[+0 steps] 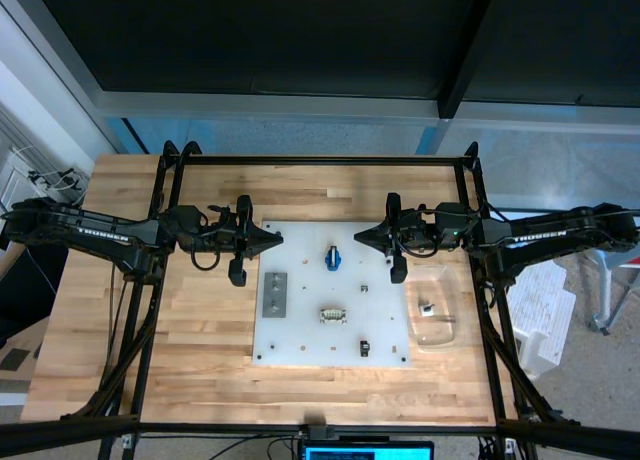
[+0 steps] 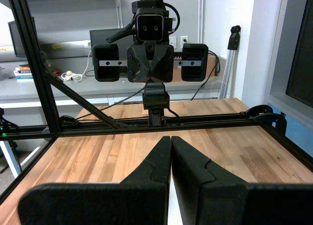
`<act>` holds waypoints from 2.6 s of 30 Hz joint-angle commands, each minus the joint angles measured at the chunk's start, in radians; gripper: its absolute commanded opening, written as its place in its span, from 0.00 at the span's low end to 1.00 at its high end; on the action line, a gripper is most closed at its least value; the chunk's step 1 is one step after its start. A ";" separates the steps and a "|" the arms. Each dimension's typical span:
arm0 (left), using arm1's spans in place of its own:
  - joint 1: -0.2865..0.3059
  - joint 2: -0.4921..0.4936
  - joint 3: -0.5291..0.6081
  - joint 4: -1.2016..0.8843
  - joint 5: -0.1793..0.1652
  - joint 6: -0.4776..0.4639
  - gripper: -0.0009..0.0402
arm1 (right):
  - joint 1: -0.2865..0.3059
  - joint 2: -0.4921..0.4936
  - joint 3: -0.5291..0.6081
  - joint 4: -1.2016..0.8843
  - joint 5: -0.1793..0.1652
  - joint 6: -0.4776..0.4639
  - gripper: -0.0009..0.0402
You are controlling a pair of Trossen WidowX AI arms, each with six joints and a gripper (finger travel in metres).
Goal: Pick the USB connector and install on taskboard
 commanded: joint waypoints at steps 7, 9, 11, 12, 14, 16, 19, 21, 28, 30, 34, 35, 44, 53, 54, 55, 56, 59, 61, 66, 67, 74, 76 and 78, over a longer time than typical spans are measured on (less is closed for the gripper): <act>0.000 0.000 0.000 0.000 0.000 0.000 0.02 | 0.000 0.000 0.000 0.000 0.000 0.000 0.02; 0.000 0.000 0.000 0.000 0.000 0.000 0.02 | 0.000 0.000 0.000 0.000 0.000 0.008 0.02; 0.000 0.000 0.000 0.000 0.000 0.000 0.02 | 0.000 -0.003 0.000 -0.016 -0.001 0.008 0.02; 0.000 0.000 0.000 0.000 0.000 0.000 0.02 | 0.000 -0.008 0.000 -0.023 -0.001 0.008 0.02; 0.000 0.000 0.000 0.000 0.000 0.000 0.02 | 0.001 -0.016 0.011 -0.070 0.000 0.008 0.02; 0.000 0.000 0.000 0.000 0.000 0.000 0.02 | 0.002 -0.025 0.034 -0.144 0.002 0.006 0.02; 0.000 0.000 0.000 0.000 0.000 0.000 0.02 | 0.002 -0.048 0.070 -0.241 0.000 0.004 0.02; 0.000 0.000 0.000 0.000 0.000 0.000 0.02 | 0.004 -0.068 0.096 -0.313 -0.001 0.004 0.02; 0.000 0.000 0.000 0.000 0.000 0.000 0.02 | 0.007 -0.101 0.216 -0.690 -0.013 -0.007 0.02; 0.000 0.000 0.000 0.000 0.000 0.000 0.02 | 0.009 -0.106 0.240 -0.761 -0.047 -0.007 0.02; 0.000 0.000 0.000 0.000 0.000 0.000 0.02 | 0.025 -0.111 0.282 -0.898 -0.045 -0.008 0.02; 0.000 0.000 0.000 0.000 0.000 0.000 0.02 | 0.032 -0.111 0.291 -0.930 -0.043 -0.008 0.02; 0.000 0.000 0.000 0.000 0.000 0.000 0.02 | 0.124 -0.113 0.313 -1.151 0.019 0.030 0.02; 0.000 0.000 0.000 0.000 0.000 0.000 0.02 | 0.229 -0.159 0.313 -1.295 0.069 0.098 0.02; 0.000 0.000 0.000 0.000 0.000 0.000 0.02 | 0.241 -0.164 0.313 -1.313 0.077 0.113 0.02; 0.000 0.000 0.000 0.000 0.000 0.000 0.02 | 0.254 -0.169 0.313 -1.335 0.089 0.121 0.02; 0.000 0.000 0.000 0.000 0.000 0.000 0.02 | 0.267 -0.174 0.313 -1.355 0.089 0.131 0.02; 0.000 0.000 0.000 0.000 0.000 0.000 0.02 | 0.298 -0.187 0.313 -1.412 0.089 0.152 0.02; 0.000 0.000 0.000 0.000 0.000 0.000 0.02 | 0.321 -0.193 0.313 -1.441 0.089 0.163 0.02; 0.000 0.000 0.000 0.000 0.000 0.000 0.02 | 0.380 -0.198 0.313 -1.509 0.090 0.187 0.02; 0.000 0.000 0.000 0.000 0.000 0.000 0.02 | 0.394 -0.198 0.313 -1.522 0.090 0.192 0.02; 0.000 0.000 0.000 0.000 0.000 0.000 0.02 | 0.511 -0.198 0.311 -1.585 0.137 0.259 0.02; 0.000 0.000 0.000 0.000 0.000 0.000 0.02 | 0.542 -0.196 0.311 -1.606 0.143 0.295 0.02; 0.000 0.000 0.000 0.000 0.000 0.000 0.02 | 0.571 -0.191 0.308 -1.626 0.148 0.325 0.03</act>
